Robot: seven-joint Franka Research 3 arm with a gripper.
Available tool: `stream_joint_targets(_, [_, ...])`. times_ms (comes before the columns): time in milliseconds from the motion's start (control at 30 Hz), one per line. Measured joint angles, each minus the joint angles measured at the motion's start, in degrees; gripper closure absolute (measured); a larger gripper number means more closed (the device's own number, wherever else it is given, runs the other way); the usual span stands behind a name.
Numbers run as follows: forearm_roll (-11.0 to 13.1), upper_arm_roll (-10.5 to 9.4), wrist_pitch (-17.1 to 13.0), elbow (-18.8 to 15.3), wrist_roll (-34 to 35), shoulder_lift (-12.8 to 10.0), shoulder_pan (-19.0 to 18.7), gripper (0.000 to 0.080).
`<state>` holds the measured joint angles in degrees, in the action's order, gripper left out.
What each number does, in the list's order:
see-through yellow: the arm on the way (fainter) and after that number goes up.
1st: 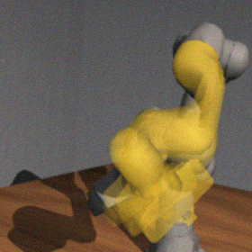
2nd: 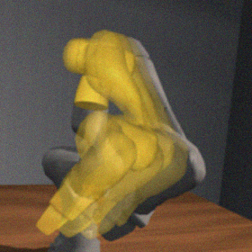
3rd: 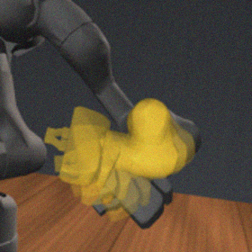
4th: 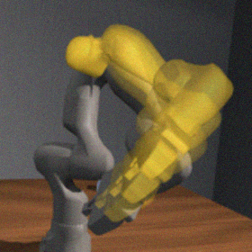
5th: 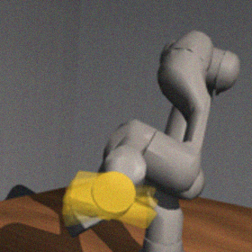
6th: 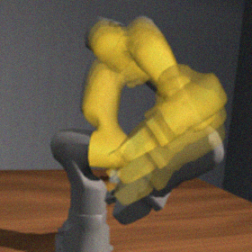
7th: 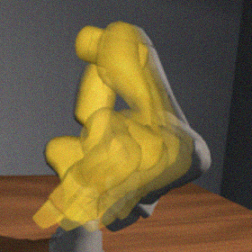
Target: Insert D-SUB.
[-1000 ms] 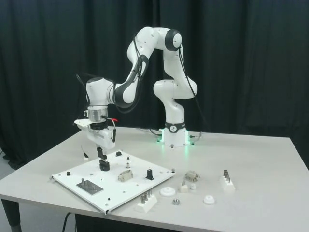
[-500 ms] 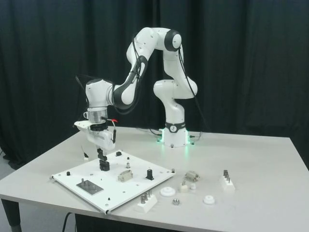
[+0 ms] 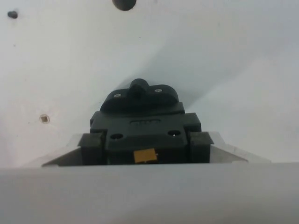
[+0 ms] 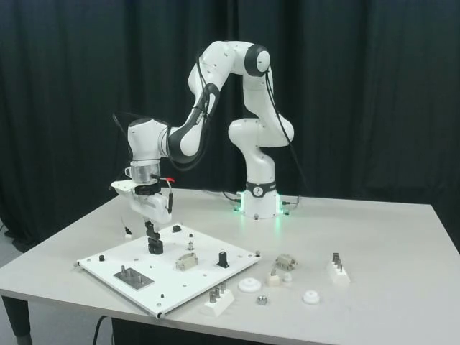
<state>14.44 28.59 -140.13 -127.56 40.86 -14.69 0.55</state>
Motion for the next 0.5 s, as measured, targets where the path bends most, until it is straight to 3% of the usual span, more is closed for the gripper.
stream_joint_targets(500, [0.7,-0.11,-0.9,-0.2,-1.1,0.0,-0.1,0.0421])
